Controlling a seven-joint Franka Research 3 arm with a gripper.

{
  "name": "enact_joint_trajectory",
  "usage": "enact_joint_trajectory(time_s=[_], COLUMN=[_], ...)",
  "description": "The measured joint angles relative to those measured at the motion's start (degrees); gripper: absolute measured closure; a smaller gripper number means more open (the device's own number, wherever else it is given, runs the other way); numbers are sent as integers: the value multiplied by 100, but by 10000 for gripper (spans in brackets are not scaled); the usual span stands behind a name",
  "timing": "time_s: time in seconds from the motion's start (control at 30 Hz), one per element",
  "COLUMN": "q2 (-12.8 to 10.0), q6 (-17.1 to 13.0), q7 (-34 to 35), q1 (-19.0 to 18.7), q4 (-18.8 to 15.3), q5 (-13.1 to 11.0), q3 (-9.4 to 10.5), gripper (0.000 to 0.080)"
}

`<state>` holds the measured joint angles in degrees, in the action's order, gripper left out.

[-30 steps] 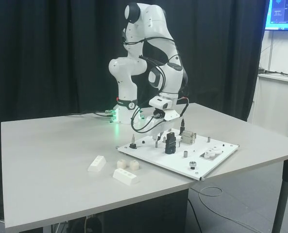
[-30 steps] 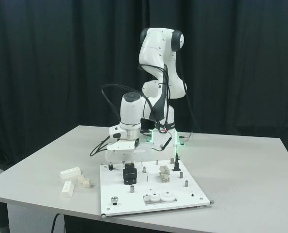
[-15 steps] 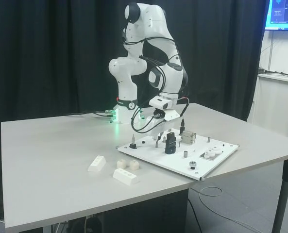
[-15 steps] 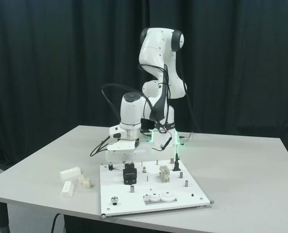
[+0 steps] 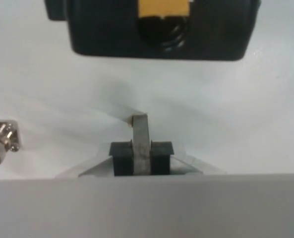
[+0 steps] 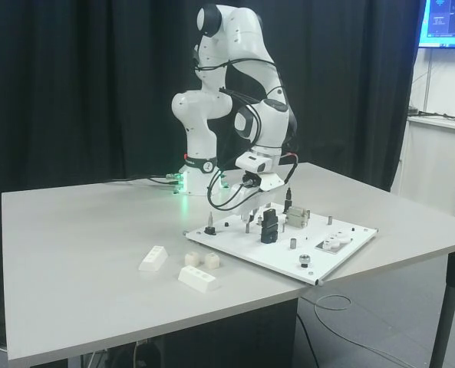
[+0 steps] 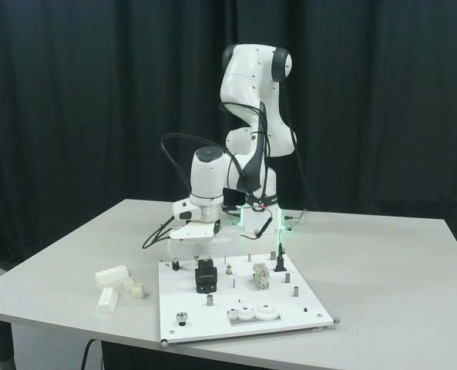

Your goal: Insert square peg 2.

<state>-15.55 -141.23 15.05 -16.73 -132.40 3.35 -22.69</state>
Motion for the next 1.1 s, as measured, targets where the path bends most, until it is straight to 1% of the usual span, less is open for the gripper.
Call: enact_joint_trajectory(time_s=[0.3,0.63,0.93,1.1], q2=[0,1,5,5], q6=[0,4,19,18], q7=[5,91,76,-61], q1=[0,28,29,29], q4=[2,3,3,4], q5=[-4,-184,-191,-178], q3=[4,4,8,8], gripper=[732,732,732,732])
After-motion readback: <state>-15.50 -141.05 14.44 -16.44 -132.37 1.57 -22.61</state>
